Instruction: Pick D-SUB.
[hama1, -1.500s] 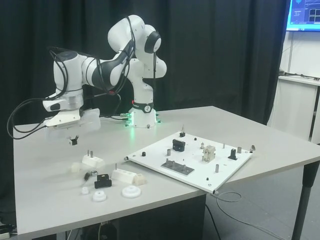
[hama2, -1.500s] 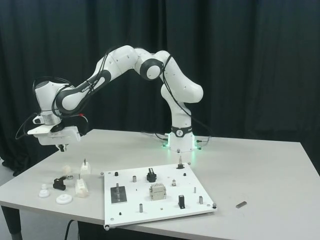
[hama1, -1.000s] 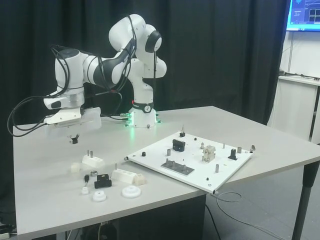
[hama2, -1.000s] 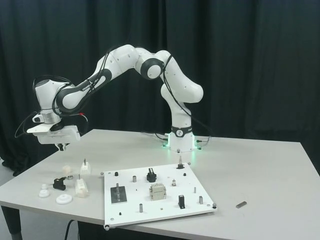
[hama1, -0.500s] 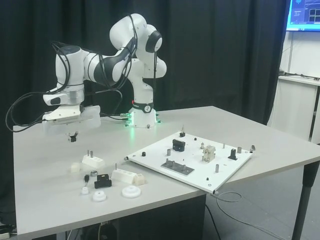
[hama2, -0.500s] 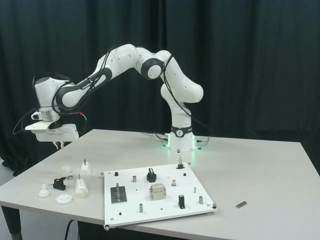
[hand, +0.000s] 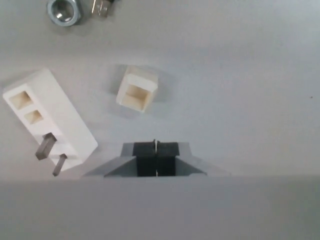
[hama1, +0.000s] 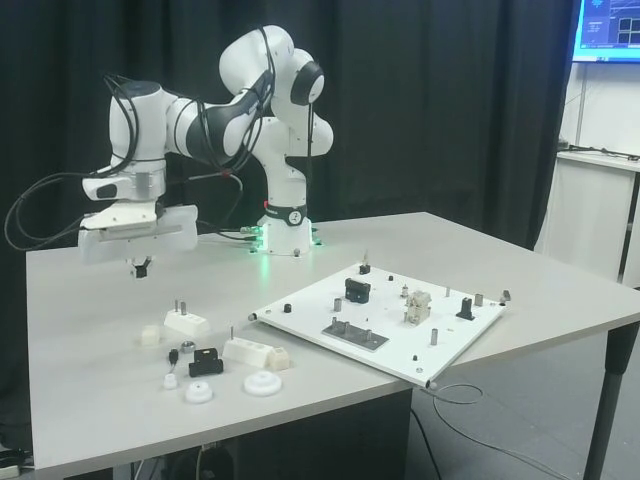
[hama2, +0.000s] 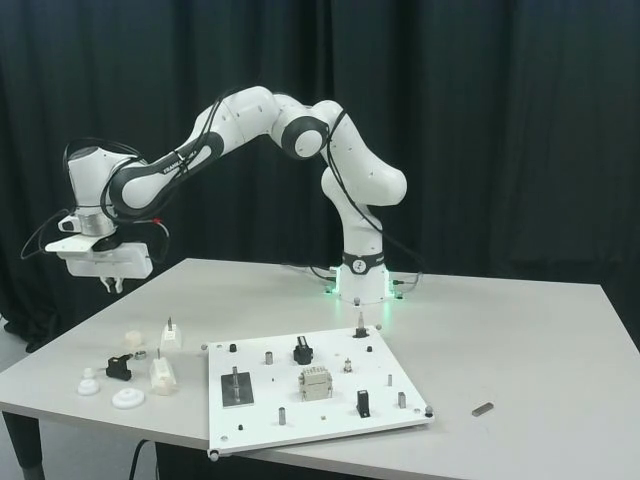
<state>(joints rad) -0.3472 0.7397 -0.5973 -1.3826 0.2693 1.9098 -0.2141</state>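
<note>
Grey table (hama1: 90, 330), black curtain behind. The gripper (hand: 156, 159) hangs above the loose parts, fingers closed together, holding nothing. The D-SUB cannot be identified with certainty. Risk: descending closed would strike the white block (hand: 50, 116) nearby.

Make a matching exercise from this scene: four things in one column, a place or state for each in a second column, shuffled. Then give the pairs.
Things:
1. gripper
2. white board
3. black clip
4. green light

Places or states:
A. at the arm's base
B. among the loose white parts near the table's front edge
C. shut, in the air above the table
D. flat on the table, studded with pegs

Pairs: 1-C, 2-D, 3-B, 4-A
</note>
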